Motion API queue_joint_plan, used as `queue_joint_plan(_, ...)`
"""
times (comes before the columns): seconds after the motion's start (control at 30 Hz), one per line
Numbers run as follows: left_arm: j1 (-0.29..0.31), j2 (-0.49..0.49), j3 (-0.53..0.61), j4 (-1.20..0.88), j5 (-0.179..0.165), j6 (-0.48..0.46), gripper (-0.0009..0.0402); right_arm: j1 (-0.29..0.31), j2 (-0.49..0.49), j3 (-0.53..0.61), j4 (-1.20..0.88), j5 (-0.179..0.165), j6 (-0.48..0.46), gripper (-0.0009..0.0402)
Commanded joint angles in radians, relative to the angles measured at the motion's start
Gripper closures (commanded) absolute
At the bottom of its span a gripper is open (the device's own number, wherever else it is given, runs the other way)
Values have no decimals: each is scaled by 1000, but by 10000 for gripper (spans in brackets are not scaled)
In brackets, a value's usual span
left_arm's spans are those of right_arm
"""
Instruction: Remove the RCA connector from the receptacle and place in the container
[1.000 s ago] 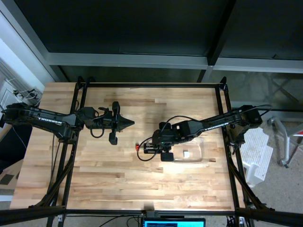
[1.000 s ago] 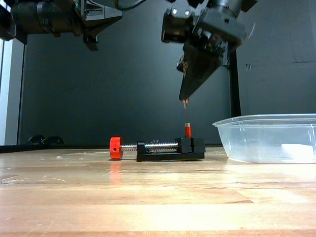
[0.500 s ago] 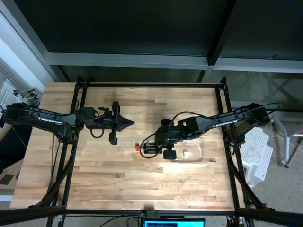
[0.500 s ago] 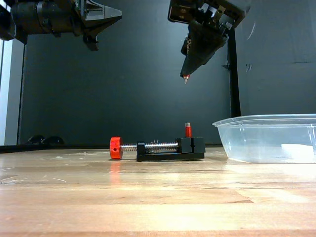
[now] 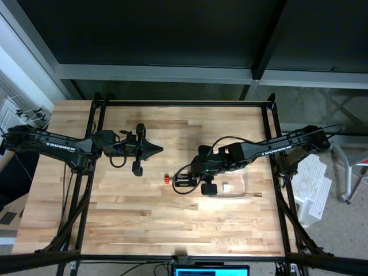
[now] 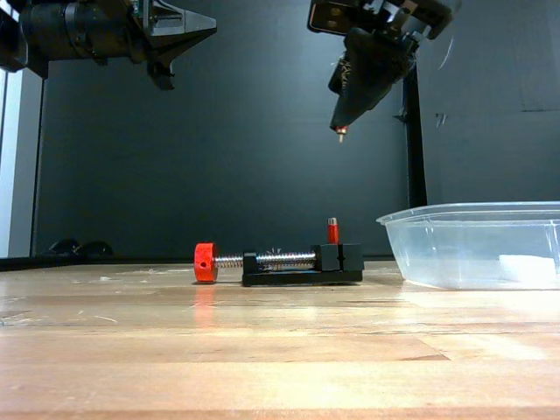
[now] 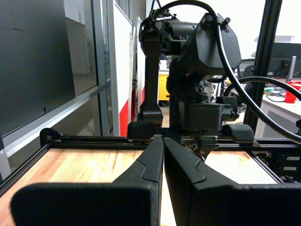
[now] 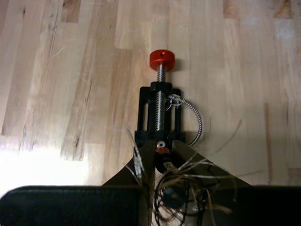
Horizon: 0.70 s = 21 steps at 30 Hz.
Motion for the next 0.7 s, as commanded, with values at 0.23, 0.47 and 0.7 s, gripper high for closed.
queue_joint_plan(0.23,0,0,0,0,0,0,393,27,-97,-122,1,1,45,393)
queue_joint_plan(0.47,0,0,0,0,0,0,393,38,-174,-224,1,0,66,393)
queue_joint_plan(0.7,0,0,0,0,0,0,393,60,-224,-294,-46,2,80,383)
